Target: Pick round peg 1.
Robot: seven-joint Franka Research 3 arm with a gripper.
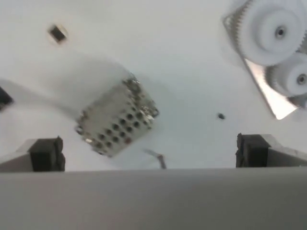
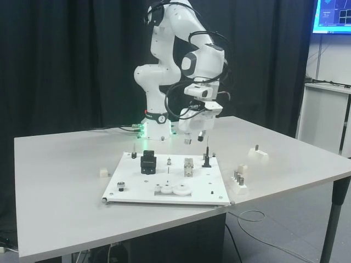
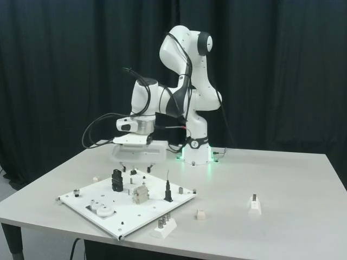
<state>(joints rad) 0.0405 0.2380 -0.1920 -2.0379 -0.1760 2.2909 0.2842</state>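
My gripper [image 2: 194,137] [image 3: 135,169] hangs open above the middle of the white board [image 2: 137,183] [image 3: 146,215], holding nothing. In the wrist view its black fingertips [image 1: 45,153] stand wide apart, and a grey connector block [image 1: 117,120] [image 2: 188,167] [image 3: 141,195] with many holes lies below, between them. A small upright peg [image 2: 169,161] stands on the board beside that block. Several more grey pegs [image 2: 238,176] [image 3: 164,221] stand in a white holder off the board. I cannot tell which one is round peg 1.
White gears [image 1: 276,31] [image 2: 174,190] [image 3: 100,208] sit at the board's front edge. A black block [image 2: 148,163] [image 3: 117,180] and a thin black post [image 2: 207,158] [image 3: 168,192] stand on the board. A white block [image 2: 258,154] [image 3: 254,206] and a small cube [image 2: 103,172] [image 3: 200,215] lie on the table.
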